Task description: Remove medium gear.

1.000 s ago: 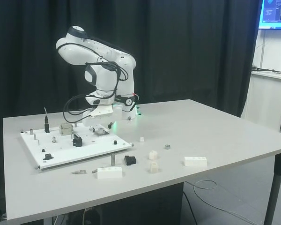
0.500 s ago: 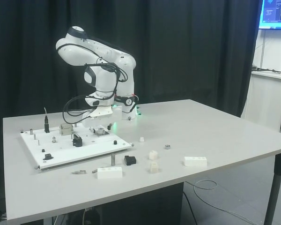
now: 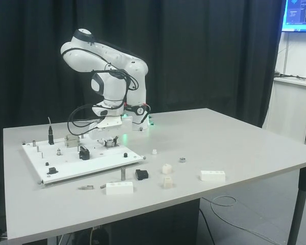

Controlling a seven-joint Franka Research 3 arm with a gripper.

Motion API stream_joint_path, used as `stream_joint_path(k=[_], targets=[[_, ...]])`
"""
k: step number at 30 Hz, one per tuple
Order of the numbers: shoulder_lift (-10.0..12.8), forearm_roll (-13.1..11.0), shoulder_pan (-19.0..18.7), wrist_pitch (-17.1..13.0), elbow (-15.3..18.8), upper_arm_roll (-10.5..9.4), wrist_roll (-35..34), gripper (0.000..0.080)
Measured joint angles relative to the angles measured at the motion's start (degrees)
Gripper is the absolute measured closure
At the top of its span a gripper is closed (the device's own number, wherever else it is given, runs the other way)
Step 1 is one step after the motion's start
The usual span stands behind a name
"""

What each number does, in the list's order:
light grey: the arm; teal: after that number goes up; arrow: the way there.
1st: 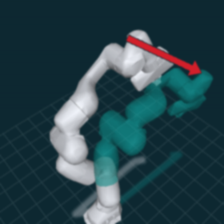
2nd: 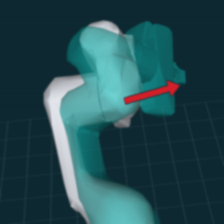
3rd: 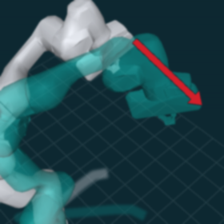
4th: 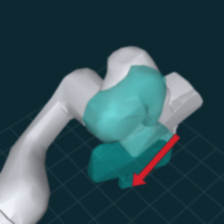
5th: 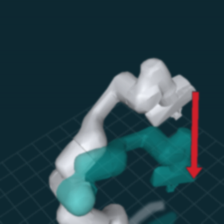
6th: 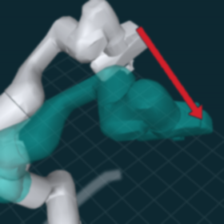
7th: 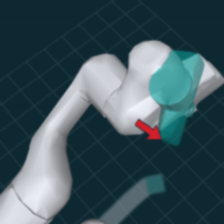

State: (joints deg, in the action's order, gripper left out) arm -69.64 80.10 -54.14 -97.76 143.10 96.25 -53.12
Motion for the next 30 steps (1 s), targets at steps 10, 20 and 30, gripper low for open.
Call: stream_joint_path(k=[10,20,30], targets=[[0.0,0.0,0.0,0.0,0.0,-0.02,0.0,0.0404],[0.0,0.0,0.0,0.4,0.1,-0.46,0.0,0.0404],[0.0,0.0,0.0,1.0,0.2,-0.87,0.0,0.0406]])
